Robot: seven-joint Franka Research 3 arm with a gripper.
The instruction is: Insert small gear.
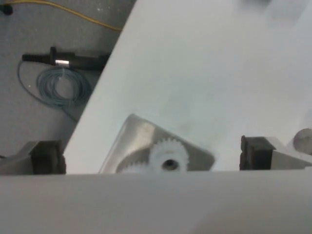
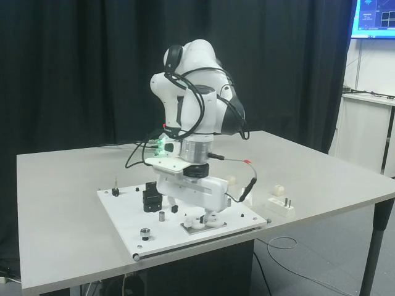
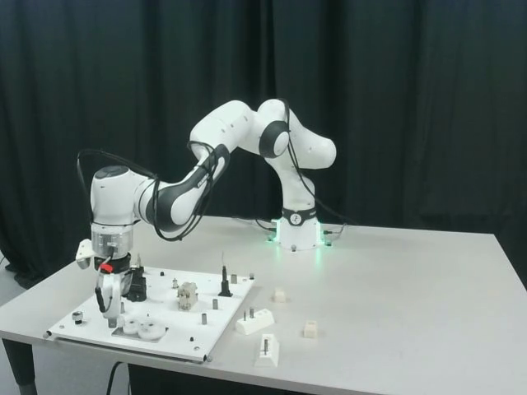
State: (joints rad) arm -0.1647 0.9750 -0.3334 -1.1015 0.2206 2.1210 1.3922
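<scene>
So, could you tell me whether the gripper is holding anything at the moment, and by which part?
Nothing is held: the gripper is open, its fingers standing wide apart, with the small gear on the metal plate below.

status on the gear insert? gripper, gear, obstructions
Gripper open, empty, low over the white board. Small gear sits on the metal plate, meshed beside another gear. Nothing seen in the way.

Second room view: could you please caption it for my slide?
White Franka arm reaching down, gripper above white gears on the white board.
</scene>
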